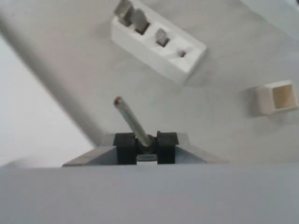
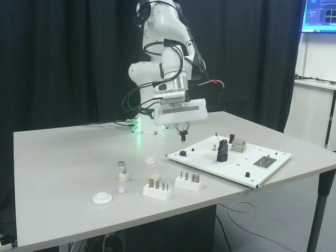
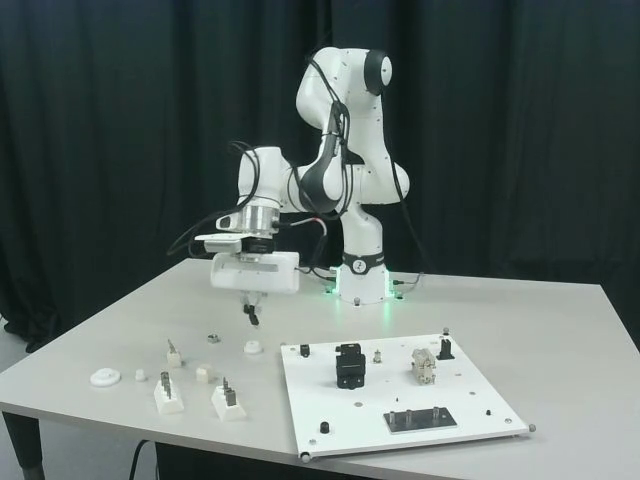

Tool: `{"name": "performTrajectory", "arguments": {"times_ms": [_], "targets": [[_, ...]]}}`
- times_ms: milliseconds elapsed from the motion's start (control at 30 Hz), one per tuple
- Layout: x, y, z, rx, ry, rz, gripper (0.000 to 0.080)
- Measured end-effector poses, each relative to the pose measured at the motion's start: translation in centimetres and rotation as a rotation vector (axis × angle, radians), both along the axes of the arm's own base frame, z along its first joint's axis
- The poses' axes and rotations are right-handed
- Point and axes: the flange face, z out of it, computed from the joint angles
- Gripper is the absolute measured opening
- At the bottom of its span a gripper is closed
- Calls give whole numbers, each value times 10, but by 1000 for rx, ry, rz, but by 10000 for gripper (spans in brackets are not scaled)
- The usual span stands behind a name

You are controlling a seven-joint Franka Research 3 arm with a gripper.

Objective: Insert USB.

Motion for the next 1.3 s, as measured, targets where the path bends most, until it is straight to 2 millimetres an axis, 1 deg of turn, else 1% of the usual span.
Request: {"name": "performTrajectory", "arguments": {"times_ms": [333,700,900,1300], "targets": [[-6,28,15,17,-24,38,91],[-11,68,26,19,-37,120,91],[-11,93,31,21,-35,163,91],[-14,156,42,-17,-25,296,91]]}}
